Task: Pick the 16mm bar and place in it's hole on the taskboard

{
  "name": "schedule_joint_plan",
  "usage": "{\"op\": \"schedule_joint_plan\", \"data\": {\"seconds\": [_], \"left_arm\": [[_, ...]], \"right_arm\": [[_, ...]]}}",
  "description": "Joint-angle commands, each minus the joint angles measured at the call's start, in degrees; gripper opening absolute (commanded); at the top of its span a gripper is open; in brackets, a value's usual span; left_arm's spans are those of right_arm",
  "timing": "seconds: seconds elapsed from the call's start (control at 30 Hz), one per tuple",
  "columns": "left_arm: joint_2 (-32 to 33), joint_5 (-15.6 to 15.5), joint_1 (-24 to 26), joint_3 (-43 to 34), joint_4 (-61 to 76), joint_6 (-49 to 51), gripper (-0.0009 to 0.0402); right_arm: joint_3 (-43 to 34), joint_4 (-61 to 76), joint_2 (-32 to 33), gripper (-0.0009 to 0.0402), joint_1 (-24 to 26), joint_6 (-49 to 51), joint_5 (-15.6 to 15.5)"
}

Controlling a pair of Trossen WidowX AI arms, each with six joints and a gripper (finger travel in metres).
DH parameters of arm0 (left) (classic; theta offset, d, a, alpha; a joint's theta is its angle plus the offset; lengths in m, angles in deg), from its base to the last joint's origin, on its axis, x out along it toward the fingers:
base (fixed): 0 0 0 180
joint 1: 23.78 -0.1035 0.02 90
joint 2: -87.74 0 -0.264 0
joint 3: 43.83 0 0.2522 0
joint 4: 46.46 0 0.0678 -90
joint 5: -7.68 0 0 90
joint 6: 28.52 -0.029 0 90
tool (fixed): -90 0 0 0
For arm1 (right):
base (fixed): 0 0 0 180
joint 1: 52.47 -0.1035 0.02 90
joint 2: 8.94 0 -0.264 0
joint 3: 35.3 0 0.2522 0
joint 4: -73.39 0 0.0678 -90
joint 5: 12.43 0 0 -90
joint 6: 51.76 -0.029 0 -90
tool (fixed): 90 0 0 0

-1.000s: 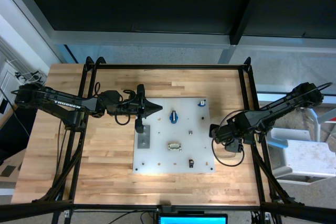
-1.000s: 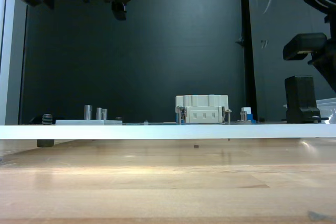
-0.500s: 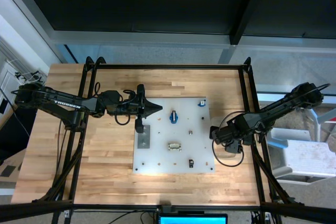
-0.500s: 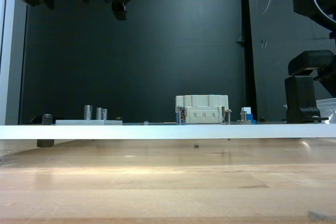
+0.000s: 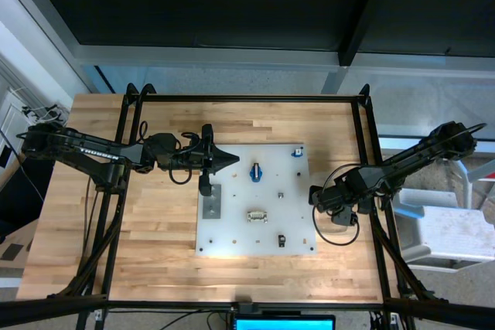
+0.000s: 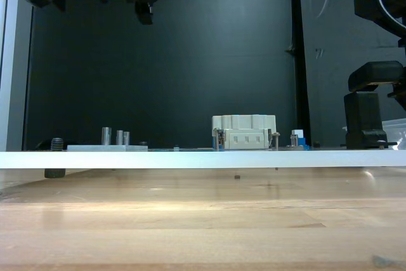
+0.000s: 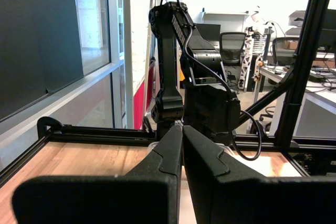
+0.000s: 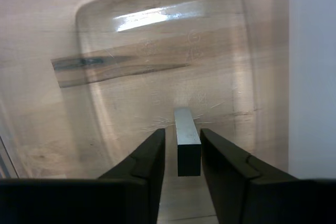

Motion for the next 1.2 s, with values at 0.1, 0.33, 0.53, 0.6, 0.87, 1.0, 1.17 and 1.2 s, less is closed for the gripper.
{"op": "schedule_joint_plan", "data": {"seconds": [0.1, 0.33, 0.53, 0.6, 0.87, 1.0, 1.17, 1.2], "left_arm": [[0.02, 0.0, -0.02, -0.02, 0.0, -0.02, 0.0], [0.02, 0.0, -0.02, -0.04, 0.0, 0.0, 0.0], [0.02, 0.02, -0.02, -0.02, 0.0, 0.0, 0.0], [0.02, 0.0, -0.02, -0.02, 0.0, -0.02, 0.0], [0.02, 0.02, -0.02, -0.02, 0.0, 0.0, 0.0], [0.02, 0.02, -0.02, -0.02, 0.0, -0.02, 0.0], [0.02, 0.0, -0.02, -0.02, 0.0, -0.02, 0.0], [0.02, 0.02, -0.02, -0.02, 0.0, 0.0, 0.0]], "right_arm": [[-0.02, 0.02, 0.02, 0.003, 0.0, -0.04, 0.04], [-0.02, 0.22, -0.09, 0.0007, 0.02, -0.48, 0.04], [-1.77, 3.1, -1.7, -0.0001, 0.0, -1.22, 0.63], [-3.65, 5.51, -2.16, 0.0001, 0.02, -3.34, 0.7], [-13.25, 13.07, -2.64, 0.0002, 0.07, -22.23, 0.7], [-17.31, 15.06, -2.47, 0.0, 0.09, -32.11, 0.74], [-22.43, 18.95, -0.7, 0.0, 0.07, -42.71, 1.11], [-23.58, 19.87, -0.15, 0.0, 0.07, -45.07, 1.14]]}}
